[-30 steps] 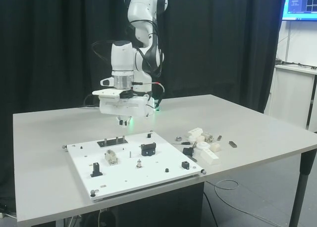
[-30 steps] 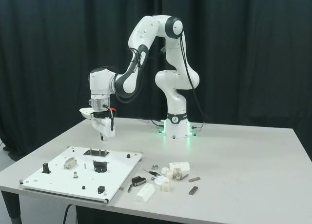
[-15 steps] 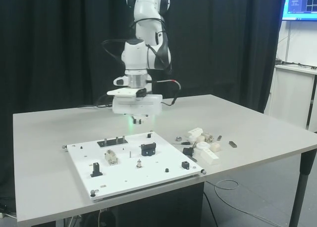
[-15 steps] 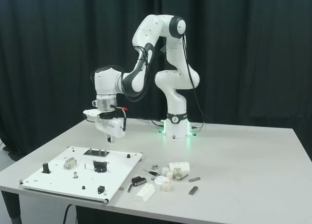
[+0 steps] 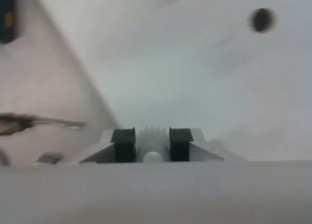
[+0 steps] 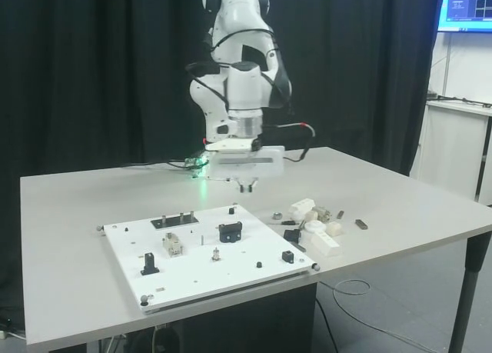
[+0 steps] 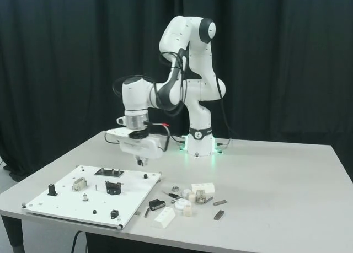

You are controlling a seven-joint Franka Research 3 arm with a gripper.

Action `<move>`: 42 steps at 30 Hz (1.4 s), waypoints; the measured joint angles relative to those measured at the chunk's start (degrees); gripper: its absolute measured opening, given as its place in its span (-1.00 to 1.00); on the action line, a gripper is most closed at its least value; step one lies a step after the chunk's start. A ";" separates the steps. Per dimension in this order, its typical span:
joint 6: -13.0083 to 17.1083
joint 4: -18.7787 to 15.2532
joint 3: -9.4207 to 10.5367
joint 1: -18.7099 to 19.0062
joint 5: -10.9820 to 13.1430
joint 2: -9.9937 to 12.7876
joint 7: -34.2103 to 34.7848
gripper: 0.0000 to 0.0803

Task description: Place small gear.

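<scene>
In the wrist view a small white gear (image 5: 152, 135) sits between my two black fingertips, and my gripper (image 5: 152, 146) is shut on it. From the room views the gripper (image 6: 246, 188) (image 7: 141, 162) hangs above the table, over the far right corner of the white board (image 6: 231, 272) (image 7: 60, 206). It touches nothing below. The gear is too small to make out in the room views. A black plate with upright pegs (image 6: 174, 220) (image 7: 108, 172) stands at the board's far edge, to the left of the gripper as the first room view shows it.
The board carries several small black and white fixtures (image 6: 230, 231). A pile of loose white, grey and black parts (image 6: 315, 224) (image 7: 190, 200) lies on the grey table (image 6: 384, 191) to the right of the board. Black curtains hang behind the arm.
The arm has swung to the right along the board's far edge, from above the black peg plate to the board's far right corner. The gripper stays at about the same height.
</scene>
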 joint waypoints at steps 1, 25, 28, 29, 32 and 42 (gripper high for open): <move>0.00 0.00 0.10 0.66 0.02 0.03 0.05 -0.64; 3.28 0.47 5.36 12.89 0.20 2.60 7.65 -0.64; 4.53 0.85 6.53 14.02 0.20 3.45 8.82 -0.64; 4.93 1.00 6.91 14.33 0.20 3.73 9.08 -0.64; 6.13 1.57 8.18 15.19 0.20 4.68 9.88 -0.64; 7.20 5.03 12.53 16.76 0.20 8.25 14.56 -0.64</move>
